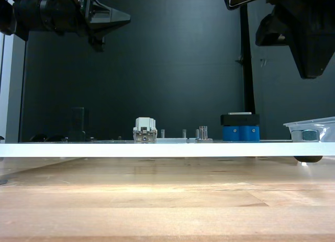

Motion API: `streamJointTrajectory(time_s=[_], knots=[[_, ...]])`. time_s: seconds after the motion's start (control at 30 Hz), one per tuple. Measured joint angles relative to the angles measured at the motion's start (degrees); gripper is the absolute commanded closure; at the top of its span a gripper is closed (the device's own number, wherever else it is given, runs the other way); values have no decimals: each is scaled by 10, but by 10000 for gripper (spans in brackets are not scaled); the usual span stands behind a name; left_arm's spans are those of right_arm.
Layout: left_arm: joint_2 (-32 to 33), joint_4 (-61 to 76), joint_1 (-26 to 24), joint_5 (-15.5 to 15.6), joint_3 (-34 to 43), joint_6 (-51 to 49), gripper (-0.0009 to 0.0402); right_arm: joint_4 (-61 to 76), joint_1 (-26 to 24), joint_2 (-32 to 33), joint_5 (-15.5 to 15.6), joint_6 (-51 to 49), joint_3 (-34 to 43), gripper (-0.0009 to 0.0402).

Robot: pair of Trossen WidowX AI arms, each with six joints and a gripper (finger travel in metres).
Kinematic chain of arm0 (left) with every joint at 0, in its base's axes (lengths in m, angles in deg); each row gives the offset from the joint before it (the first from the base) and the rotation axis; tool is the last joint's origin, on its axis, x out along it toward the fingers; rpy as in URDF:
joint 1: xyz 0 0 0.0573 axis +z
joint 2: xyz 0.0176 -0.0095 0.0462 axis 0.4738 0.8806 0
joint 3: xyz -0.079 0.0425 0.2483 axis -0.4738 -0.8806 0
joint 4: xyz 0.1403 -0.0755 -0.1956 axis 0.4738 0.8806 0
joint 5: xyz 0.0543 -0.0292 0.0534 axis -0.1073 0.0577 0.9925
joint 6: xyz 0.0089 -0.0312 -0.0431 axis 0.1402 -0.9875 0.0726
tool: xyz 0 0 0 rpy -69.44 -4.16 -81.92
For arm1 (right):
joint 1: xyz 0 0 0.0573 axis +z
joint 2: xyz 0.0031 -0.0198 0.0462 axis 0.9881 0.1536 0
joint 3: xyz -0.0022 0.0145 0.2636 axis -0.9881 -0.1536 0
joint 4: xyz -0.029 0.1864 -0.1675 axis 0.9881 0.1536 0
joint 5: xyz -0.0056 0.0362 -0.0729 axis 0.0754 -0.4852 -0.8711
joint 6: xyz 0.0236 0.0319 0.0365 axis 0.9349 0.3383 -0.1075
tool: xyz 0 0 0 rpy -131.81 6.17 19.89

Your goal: Unfasten the M12 nut and place it in the container

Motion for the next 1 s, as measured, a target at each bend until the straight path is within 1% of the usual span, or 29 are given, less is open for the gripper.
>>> streamJointTrajectory(time_s=[0.23,0.33,0.53,0.67,0.8,1.0], knots=[[0,0,0,0,0,0,393,0,1,0,-1,2,0,297],[0,0,0,0,0,0,393,0,0,2,-2,13,0,270],[0,0,0,0,0,0,393,-26,0,32,-2,16,-3,205],[0,0,0,0,0,0,393,-39,-1,53,-2,5,-3,170],[0,0,0,0,0,0,393,-53,-2,64,-7,-3,-3,154],[0,0,0,0,0,0,393,-69,-7,67,-7,-12,-23,158]])
